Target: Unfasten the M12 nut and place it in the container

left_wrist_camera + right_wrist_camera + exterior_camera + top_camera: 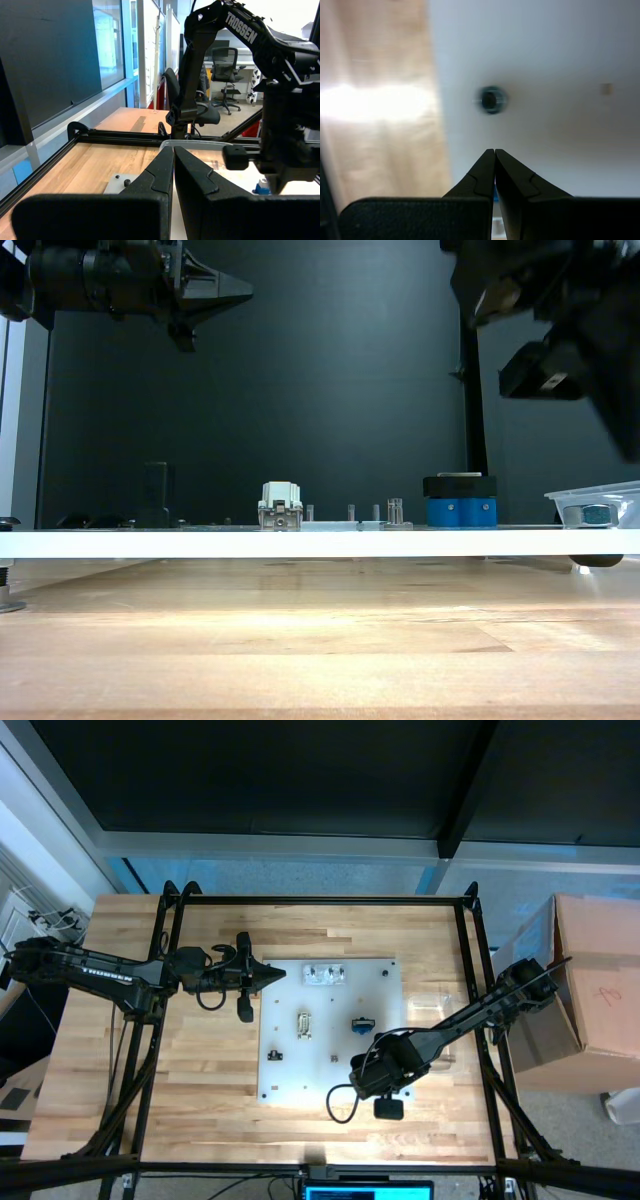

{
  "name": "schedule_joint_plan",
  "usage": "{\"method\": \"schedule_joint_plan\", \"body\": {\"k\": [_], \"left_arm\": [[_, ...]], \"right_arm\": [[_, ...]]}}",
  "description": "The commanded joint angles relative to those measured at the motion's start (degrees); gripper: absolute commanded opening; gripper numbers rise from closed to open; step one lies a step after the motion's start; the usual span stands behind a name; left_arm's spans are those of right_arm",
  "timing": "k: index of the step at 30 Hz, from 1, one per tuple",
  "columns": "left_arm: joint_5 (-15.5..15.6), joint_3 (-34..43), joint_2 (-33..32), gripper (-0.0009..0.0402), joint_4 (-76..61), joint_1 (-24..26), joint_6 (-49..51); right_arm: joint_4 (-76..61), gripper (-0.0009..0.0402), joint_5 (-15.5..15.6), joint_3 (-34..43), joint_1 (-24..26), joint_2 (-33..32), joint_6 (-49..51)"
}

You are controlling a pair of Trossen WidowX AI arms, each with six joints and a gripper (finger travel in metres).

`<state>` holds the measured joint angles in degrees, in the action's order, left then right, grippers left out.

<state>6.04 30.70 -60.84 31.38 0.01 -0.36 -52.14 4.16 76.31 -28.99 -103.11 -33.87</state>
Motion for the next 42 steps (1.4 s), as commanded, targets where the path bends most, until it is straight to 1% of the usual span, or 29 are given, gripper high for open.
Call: {"method": "schedule_joint_plan", "body": {"k": [1, 8, 15, 21, 25, 28, 30, 38, 39, 40, 41, 42], "left_arm": [[-0.02, 0.02, -0.02, 0.0000, 0.00, 0.00, 0.00], [-0.02, 0.02, -0.02, 0.0000, 0.00, 0.00, 0.00], [-0.02, 0.02, -0.02, 0.0000, 0.00, -0.02, 0.00], [-0.02, 0.02, -0.02, 0.0000, 0.00, 0.00, 0.00], [0.00, 0.02, -0.02, 0.0000, 0.00, 0.00, 0.00], [-0.02, 0.02, -0.02, 0.0000, 0.00, 0.00, 0.00], [-0.02, 0.00, -0.02, 0.0000, 0.00, -0.02, 0.00], [-0.02, 0.00, -0.02, 0.0000, 0.00, -0.02, 0.00], [0.00, 0.02, -0.02, 0.0000, 0.00, 0.00, 0.00], [0.00, 0.02, -0.02, 0.0000, 0.00, 0.00, 0.00], [-0.02, 0.02, -0.02, 0.0000, 0.00, 0.00, 0.00], [-0.02, 0.00, -0.02, 0.0000, 0.00, -0.02, 0.00]], "right_arm": [[1.05, 0.0000, 0.35, 0.33, -0.15, -0.07, -1.14], [3.96, 0.0000, -0.02, 0.33, -0.81, -3.48, -2.03], [5.27, 0.0000, -0.11, 0.00, -0.83, -5.05, -3.04], [6.38, 0.0000, -0.33, -0.22, -0.83, -5.35, -2.95], [6.34, 0.0000, -2.21, -0.39, -0.76, -5.33, -2.97], [6.27, 0.0000, -2.25, -0.44, -0.72, -5.33, -2.97], [6.08, 0.0000, -3.13, -0.44, -0.72, -5.33, -2.97], [5.70, 0.0000, -3.15, -0.44, -0.63, -5.31, -2.69], [5.18, 0.0000, -4.07, -0.44, -0.61, -5.25, -2.47], [3.67, 0.0000, -7.98, -0.37, -0.61, -5.01, -3.45], [1.44, 0.0000, -13.22, -0.15, -0.63, -4.68, -6.14], [-0.39, 0.0000, -16.68, 0.00, -0.66, -4.17, -7.67]]}}
